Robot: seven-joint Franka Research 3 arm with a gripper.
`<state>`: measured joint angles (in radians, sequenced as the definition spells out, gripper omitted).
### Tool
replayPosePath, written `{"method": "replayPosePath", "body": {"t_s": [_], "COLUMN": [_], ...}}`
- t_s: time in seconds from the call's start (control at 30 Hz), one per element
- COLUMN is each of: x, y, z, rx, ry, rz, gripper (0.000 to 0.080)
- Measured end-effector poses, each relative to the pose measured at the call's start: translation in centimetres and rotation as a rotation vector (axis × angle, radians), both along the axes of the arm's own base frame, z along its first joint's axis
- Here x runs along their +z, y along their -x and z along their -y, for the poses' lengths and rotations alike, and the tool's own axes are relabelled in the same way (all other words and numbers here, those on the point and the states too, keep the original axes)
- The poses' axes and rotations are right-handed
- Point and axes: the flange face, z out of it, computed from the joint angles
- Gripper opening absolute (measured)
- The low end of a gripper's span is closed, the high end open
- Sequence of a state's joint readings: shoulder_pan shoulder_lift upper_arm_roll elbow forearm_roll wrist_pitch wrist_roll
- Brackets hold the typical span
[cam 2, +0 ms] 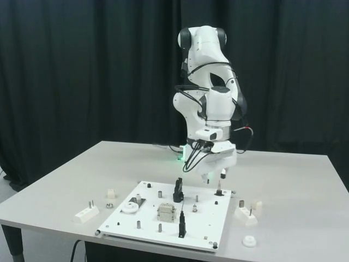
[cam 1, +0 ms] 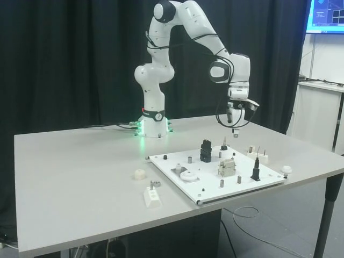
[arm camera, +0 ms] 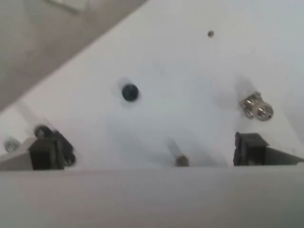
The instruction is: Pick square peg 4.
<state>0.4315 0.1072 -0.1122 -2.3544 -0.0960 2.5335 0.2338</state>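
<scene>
White arm (cam 1: 185,32): bolted at the far side of the grey bench (cam 1: 75,166), reaching forward and down over the board.
White board (cam 1: 215,172): flat on the bench near the front edge, dotted with small upright parts.
End effector (cam 1: 235,119): hanging above the board's far corner, clear of everything. The fingers are spread wide, with nothing between the pads.
Fingers (arm camera: 45,152): two black tips in the wrist view, one on each side, well apart.
Slim peg (arm camera: 179,156): standing on the board in the gap between the fingertips and touching neither. Whether this one is square peg 4, I cannot tell.
Black knob (arm camera: 129,92): round, on the board beyond the peg.
Metal connector (arm camera: 256,107): also on the board, near one fingertip.
Black upright part (cam 1: 205,150): mid-board, well apart from the end effector.
White blocks (cam 1: 151,196): loose on the bench beside the board.
</scene>
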Motion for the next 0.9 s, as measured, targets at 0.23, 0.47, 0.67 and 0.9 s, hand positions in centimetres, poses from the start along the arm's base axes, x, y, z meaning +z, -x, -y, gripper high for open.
{"method": "replayPosePath", "body": {"t_s": [0.23,0.47,0.67,0.9], "x": [-0.2,-0.8,-1.4,-1.8], "y": [0.3,0.3,0.3,0.2], "z": [-1.7,-2.9,-4.1,-5.5], "rx": [-0.103,-0.278,-0.423,-0.452], "ry": [-0.027,-0.063,-0.086,-0.093], "rz": [0.026,0.05,0.053,0.048], "gripper": [0.08,0.08,0.08,0.08]}}
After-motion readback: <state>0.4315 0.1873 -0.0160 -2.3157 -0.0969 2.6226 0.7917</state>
